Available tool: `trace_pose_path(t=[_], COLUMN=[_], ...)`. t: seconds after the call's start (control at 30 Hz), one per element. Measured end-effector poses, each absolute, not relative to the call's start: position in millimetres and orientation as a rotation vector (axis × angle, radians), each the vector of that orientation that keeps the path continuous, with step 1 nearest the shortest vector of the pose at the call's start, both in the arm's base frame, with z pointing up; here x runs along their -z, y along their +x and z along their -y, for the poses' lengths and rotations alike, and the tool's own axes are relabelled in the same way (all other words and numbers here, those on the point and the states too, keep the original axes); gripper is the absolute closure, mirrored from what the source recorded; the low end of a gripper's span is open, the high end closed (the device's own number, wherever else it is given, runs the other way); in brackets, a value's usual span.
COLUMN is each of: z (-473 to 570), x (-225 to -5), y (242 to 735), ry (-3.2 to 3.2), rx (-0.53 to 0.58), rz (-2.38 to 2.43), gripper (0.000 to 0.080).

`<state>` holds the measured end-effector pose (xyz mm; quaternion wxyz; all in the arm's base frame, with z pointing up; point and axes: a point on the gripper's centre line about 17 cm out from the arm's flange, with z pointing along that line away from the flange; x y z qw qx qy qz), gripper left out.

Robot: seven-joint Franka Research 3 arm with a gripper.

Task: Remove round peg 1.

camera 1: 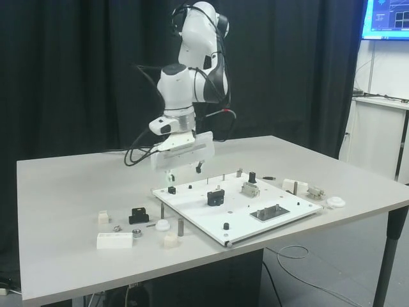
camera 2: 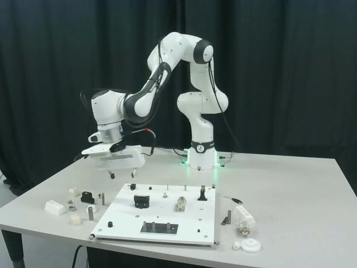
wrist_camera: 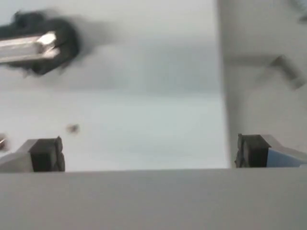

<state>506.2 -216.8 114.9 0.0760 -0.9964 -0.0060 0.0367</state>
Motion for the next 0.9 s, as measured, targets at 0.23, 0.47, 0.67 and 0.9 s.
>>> trace_pose_path(t=[0.23, 0.47, 0.67, 0.9], z=[180.6, 149.8, 129.6, 114.2], x=[-119.9, -115.0, -104.0, -87.7], y=[485.3, 466.9, 453.4, 437.5], ry=[-2.983, -2.998, -3.016, -3.038], rx=[-0.175, -0.23, -0.257, -0.278], rz=[0.004, -0.018, -0.029, 0.004], gripper=[0.0003, 0.0003, 0.0003, 0.0003])
